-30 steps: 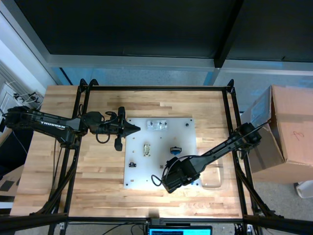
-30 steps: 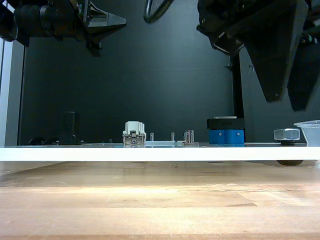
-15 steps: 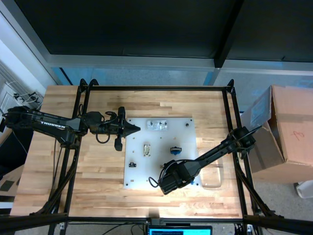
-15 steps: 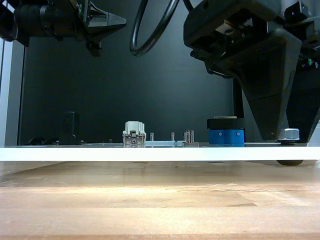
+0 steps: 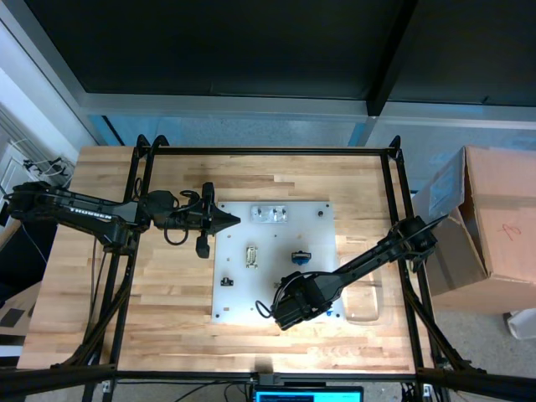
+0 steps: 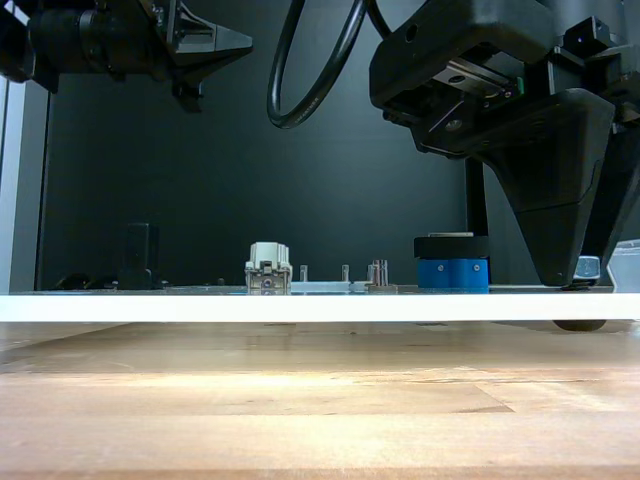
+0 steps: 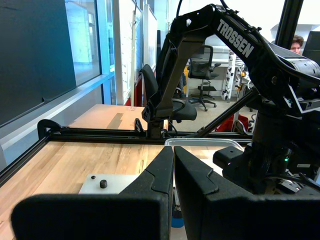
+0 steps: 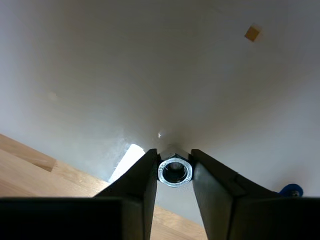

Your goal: Unfasten the M12 nut and place it in the container

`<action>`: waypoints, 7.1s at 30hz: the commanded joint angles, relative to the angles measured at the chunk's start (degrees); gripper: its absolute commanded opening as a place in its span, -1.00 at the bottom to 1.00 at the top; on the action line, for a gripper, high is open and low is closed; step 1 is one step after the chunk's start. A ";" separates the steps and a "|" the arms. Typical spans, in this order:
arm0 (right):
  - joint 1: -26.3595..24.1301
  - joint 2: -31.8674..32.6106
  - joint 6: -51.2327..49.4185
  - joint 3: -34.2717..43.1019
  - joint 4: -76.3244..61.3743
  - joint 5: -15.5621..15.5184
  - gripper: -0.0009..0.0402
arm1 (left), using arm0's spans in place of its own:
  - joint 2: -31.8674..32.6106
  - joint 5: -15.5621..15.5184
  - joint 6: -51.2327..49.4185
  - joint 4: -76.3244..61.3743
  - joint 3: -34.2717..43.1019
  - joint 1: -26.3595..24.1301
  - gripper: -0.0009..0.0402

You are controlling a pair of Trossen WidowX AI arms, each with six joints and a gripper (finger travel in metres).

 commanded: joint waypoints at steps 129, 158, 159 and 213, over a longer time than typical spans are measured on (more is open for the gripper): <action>-41.83 -45.97 -55.45 -55.21 8.85 1.51 0.20 | 0.00 0.02 0.00 0.00 0.00 0.00 -0.96; -41.31 -53.75 -56.72 -28.63 -21.75 2.03 0.13 | 0.00 0.00 0.02 0.00 0.00 0.00 -0.96; -41.31 -53.75 -56.74 -28.72 -21.90 2.05 0.13 | 0.00 0.02 0.00 0.00 0.00 0.00 -0.96; -44.57 -45.94 -37.07 -56.89 9.35 1.51 0.13 | 0.00 0.02 0.00 0.00 0.00 0.00 -0.96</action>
